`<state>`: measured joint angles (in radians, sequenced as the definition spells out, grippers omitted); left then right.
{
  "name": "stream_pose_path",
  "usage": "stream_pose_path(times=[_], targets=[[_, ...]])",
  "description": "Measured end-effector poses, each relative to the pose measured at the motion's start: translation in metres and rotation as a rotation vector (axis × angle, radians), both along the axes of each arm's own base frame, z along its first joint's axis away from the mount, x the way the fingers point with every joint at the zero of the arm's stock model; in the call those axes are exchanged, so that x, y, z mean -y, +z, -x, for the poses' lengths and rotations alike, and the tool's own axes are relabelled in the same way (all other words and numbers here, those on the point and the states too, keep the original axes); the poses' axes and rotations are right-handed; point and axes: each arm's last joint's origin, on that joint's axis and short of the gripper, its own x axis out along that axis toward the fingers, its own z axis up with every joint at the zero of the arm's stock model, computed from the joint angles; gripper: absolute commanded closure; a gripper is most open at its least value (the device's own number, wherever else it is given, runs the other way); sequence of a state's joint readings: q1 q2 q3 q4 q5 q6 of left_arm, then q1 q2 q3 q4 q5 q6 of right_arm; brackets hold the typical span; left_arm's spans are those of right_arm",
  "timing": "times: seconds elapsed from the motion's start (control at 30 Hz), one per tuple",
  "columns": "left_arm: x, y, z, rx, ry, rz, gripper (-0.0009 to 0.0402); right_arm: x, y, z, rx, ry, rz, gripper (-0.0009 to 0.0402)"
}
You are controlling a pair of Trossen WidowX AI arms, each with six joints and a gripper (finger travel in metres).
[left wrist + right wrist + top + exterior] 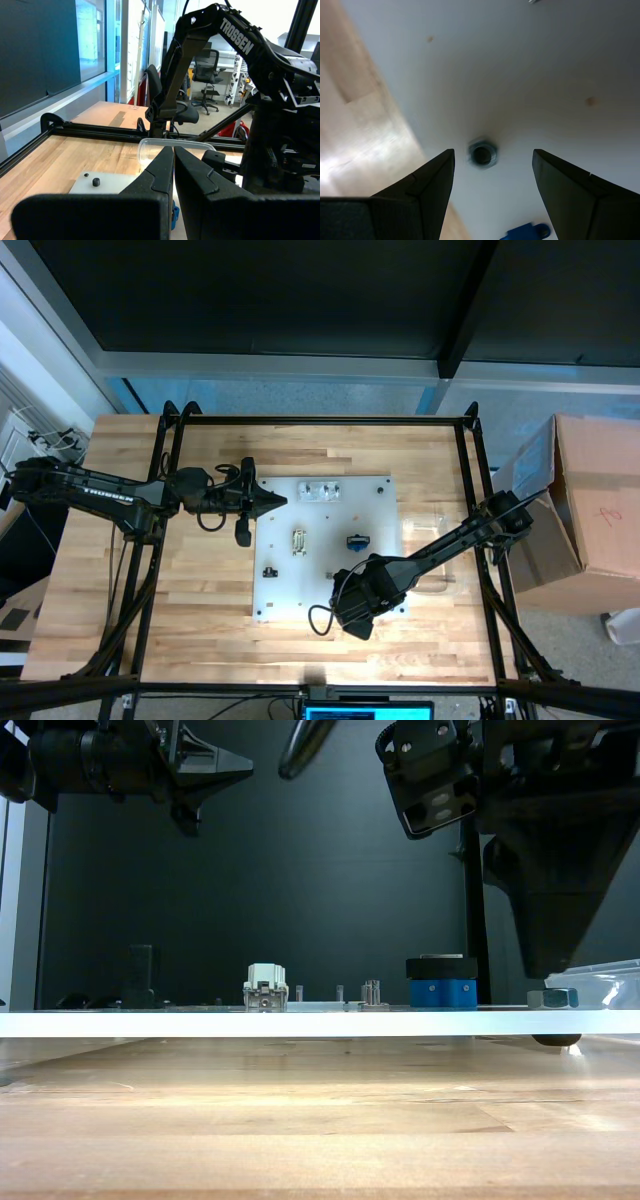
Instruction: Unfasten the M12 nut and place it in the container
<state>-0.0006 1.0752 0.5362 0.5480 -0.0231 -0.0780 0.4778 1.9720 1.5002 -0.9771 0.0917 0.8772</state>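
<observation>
The small silver M12 nut (482,154) sits on its stud, low against the flat white task board (300,585), with the stud's dark core showing in its bore. It is near the board's near right edge. From the low view the nut (552,998) stands just in front of the clear plastic container (610,982), not in it.

The right arm's black pincer (493,150) hangs directly over the nut and points down at it. Its two fingers are spread wide and grip nothing. The nut lies in the gap between them, a little beyond the tips and touching neither finger. In the low view the pincer's dark wedge (545,965) ends just above the nut, with a sliver of space between them. From above, the same pincer (355,628) hides the nut.

The left arm's black pincer (275,501) is raised near the board's far left edge, well away from the nut. Its fingers (160,172) are pressed together, with nothing between them. A wooden bench (200,580) carries the board.
</observation>
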Motion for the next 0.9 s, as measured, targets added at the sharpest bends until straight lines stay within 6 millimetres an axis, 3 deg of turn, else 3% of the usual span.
stream_pose_path(times=[0.6, 0.9], targets=[[0.0, 0.0, 0.0, -0.002, 0.0, 0.0, 0.0393, -0.001, -0.011, -0.002, -0.023, 0.022, 0.003, 0.0181], [0.0, 0.0, 0.0, -0.001, 0.001, 0.0, 0.0393, -0.001, -0.012, -0.002, -0.026, 0.023, -0.003, 0.026]])
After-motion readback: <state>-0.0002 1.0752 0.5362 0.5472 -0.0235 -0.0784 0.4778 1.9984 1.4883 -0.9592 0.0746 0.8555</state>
